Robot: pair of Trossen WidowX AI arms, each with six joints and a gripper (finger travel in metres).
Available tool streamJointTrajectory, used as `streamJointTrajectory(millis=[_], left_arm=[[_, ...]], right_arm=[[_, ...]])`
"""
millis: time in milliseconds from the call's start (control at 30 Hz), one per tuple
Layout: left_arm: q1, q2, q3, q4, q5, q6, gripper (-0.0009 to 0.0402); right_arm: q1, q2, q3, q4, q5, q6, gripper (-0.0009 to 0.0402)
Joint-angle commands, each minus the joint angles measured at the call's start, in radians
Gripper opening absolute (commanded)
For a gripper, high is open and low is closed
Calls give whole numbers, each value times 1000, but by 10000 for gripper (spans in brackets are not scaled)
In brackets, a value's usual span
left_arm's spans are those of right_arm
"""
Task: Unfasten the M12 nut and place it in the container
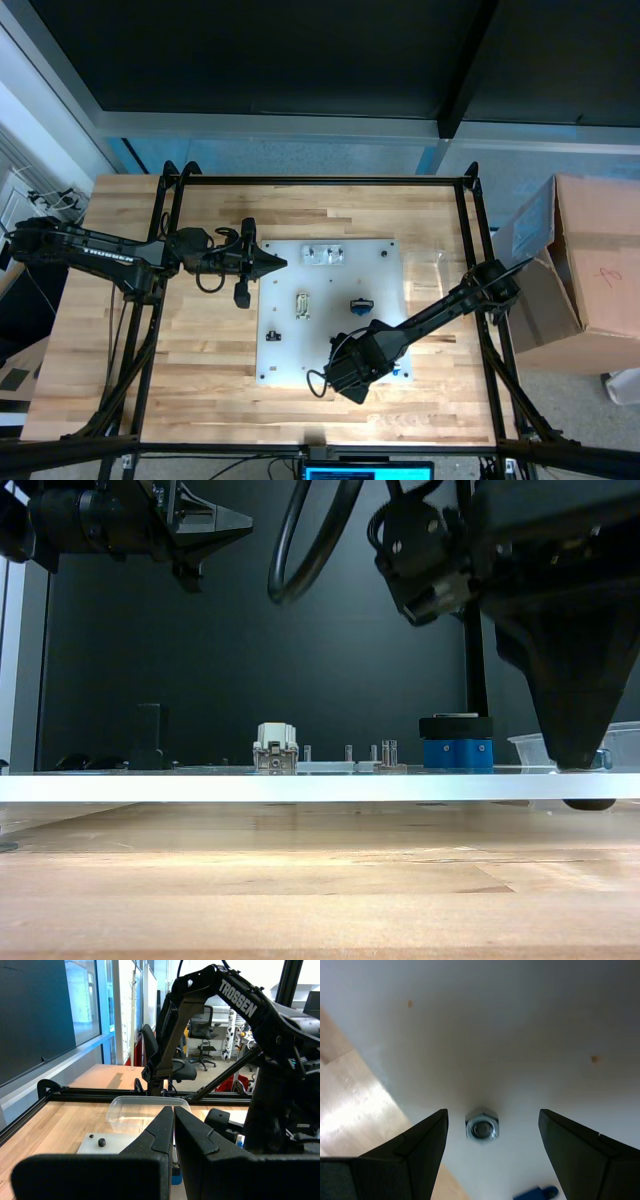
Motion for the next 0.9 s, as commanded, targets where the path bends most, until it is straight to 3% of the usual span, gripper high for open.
streamJointTrajectory(millis=[33, 200, 400, 667, 900], left_arm=[[0, 0, 0, 0, 0, 0, 0], [0, 0, 0, 0, 0, 0, 0], [0, 0, 0, 0, 0, 0, 0], [0, 0, 0, 0, 0, 0, 0], [0, 0, 0, 0, 0, 0, 0]], right_arm=[[2, -1, -16, 16, 2, 3, 251], [3, -1, -16, 18, 0, 3, 229], [4, -1, -16, 24, -41, -2, 150], [4, -2, -16, 25, -54, -35, 49], [3, -2, -16, 27, -66, -182, -2]])
